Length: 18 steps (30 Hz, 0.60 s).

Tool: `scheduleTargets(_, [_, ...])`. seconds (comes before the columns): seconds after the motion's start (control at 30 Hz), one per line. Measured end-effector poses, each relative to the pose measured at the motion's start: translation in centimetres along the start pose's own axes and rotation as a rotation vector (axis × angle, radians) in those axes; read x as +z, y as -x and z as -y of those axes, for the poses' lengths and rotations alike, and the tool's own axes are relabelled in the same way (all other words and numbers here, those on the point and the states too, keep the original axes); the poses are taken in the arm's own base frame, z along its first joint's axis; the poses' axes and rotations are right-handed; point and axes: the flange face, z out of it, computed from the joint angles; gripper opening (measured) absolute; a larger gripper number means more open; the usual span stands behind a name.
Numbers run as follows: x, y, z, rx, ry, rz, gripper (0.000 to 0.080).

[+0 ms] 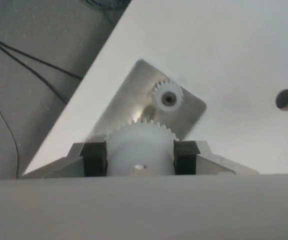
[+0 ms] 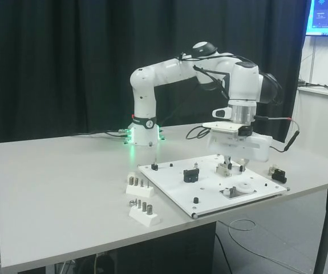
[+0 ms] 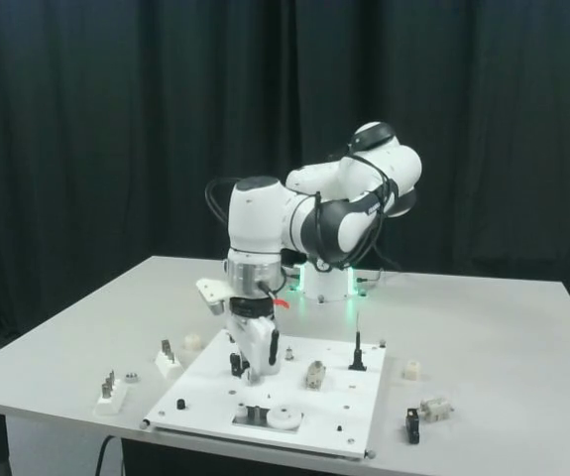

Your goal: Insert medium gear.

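A: What do the fingers [image 1: 94, 158] have between them?

B: Two black pads clamp one white medium gear [image 1: 139, 150] at its sides, so the gripper [image 1: 139, 159] is closed on it. The wrist view shows the toothed rim between the pads.

A: And below that?

B: One grey metal plate [image 1: 128, 102] set into the white board [image 1: 224, 60]. One small white gear [image 1: 167, 98] already sits on the plate, just beyond the held gear's teeth; whether the two touch cannot be told. One dark round hole [image 1: 286, 99] lies in the board, well apart from the plate.

A: Where is the gear held in the room views?

B: In the gripper [image 3: 250, 375], above the board [image 3: 344, 412], near the board's front edge. On the plate below, one white gear [image 3: 285, 417] is seen from the second room view.

A: What else is on the desk [image 2: 55, 188]?

B: Two small white holder blocks [image 2: 145, 212] stand beside the board's left edge, each carrying grey pegs. One white arm [image 2: 169, 71] rises from a base lit green near the desk's back edge.
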Motion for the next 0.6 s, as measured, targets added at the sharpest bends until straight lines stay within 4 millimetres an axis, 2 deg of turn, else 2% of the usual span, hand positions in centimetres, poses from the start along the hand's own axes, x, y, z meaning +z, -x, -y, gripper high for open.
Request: scheduleTargets(0.6, [2.3, 0.1, 0.4, 0.045, -0.022, -0.015, 0.0283])
